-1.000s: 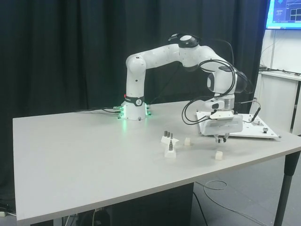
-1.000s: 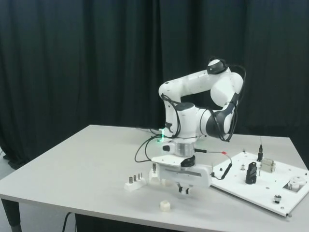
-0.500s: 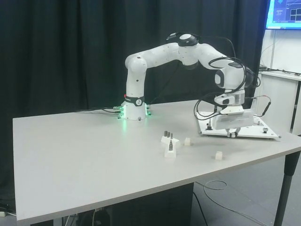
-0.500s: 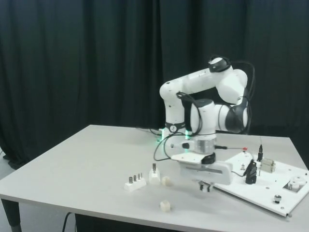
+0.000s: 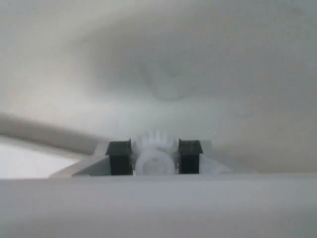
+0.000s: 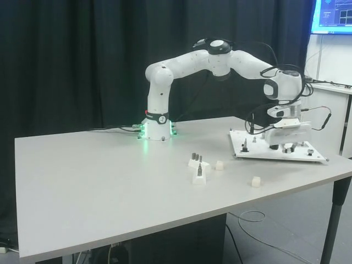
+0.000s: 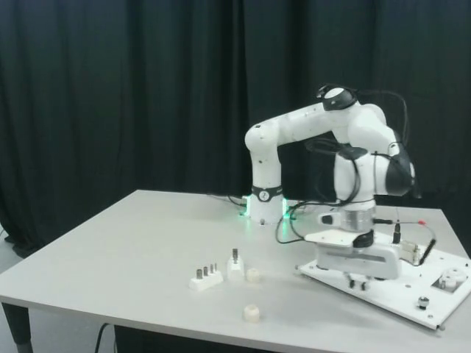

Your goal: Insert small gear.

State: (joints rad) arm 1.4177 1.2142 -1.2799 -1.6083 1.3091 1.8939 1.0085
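This place looks like a robotics laboratory or a test room. A white robot arm [image 6: 220, 60] is bolted on a grey worktop [image 6: 99, 176], and green lights [image 6: 144, 130] shine at its base. Black curtains [image 7: 110, 95] hang behind the worktop and close off the whole background. A white board [image 7: 412, 290] with small mounted parts lies on the worktop, with cables [image 6: 258, 118] running to it. A lit screen [image 6: 331, 16] hangs in the upper corner of the first room view.
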